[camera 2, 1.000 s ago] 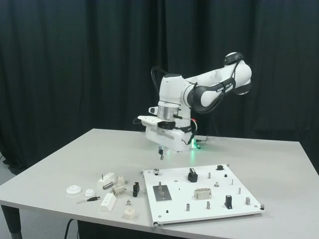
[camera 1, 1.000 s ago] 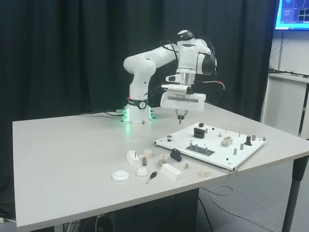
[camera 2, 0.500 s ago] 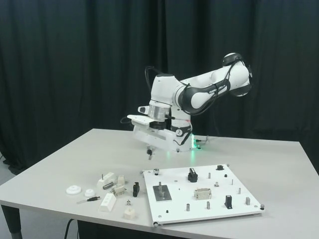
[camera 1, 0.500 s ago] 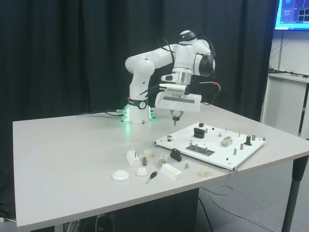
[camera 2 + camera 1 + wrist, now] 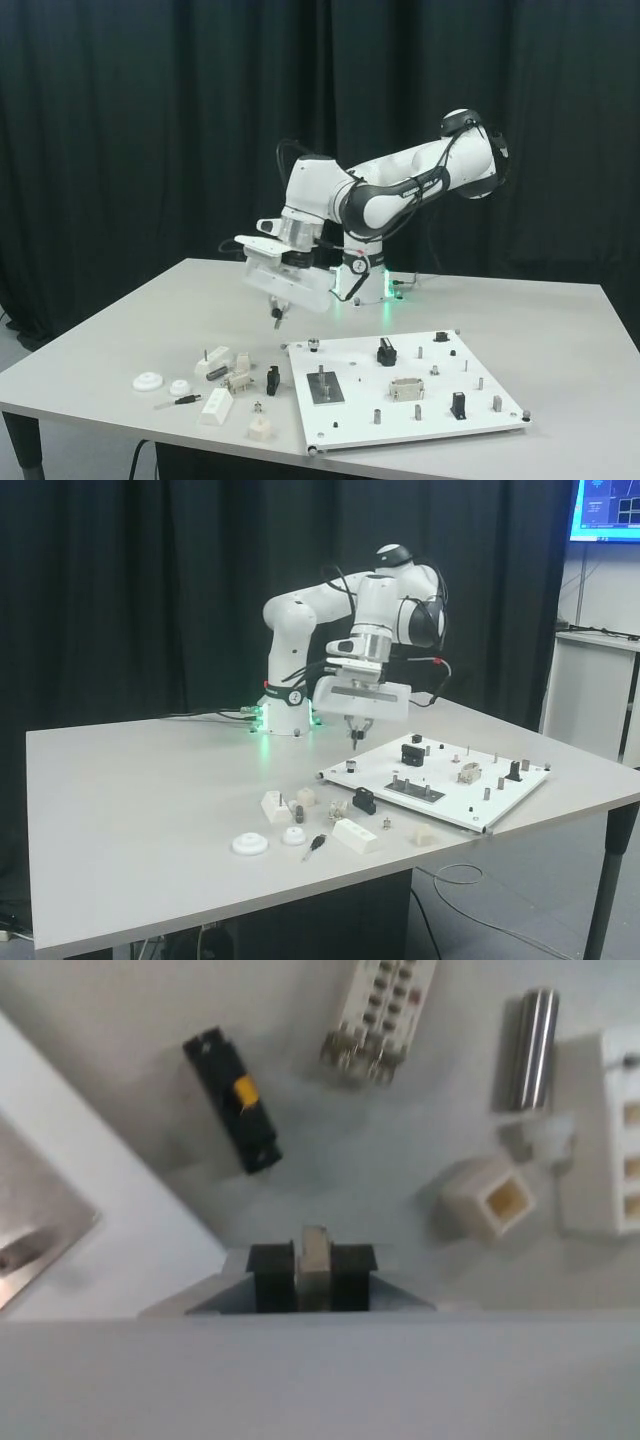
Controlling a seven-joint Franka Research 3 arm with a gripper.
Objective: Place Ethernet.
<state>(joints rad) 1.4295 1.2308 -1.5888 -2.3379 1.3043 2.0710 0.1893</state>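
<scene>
Hand (image 5: 276, 322) closed w/ nothing held, above table (image 5: 130, 330), near black Ethernet plug (image 5: 232, 1099)

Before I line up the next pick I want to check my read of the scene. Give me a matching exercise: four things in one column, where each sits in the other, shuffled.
Things:
1. tool
2. black connector
3. larger white disc
4. grey metal plate

Places:
A. on the white board
B. lying on the table, right beside the board's edge
C. in the air above the table, touching nothing
D. on the table, at the end of the loose parts farthest from the board

Pairs: 1-C, 2-B, 3-D, 4-A
</scene>
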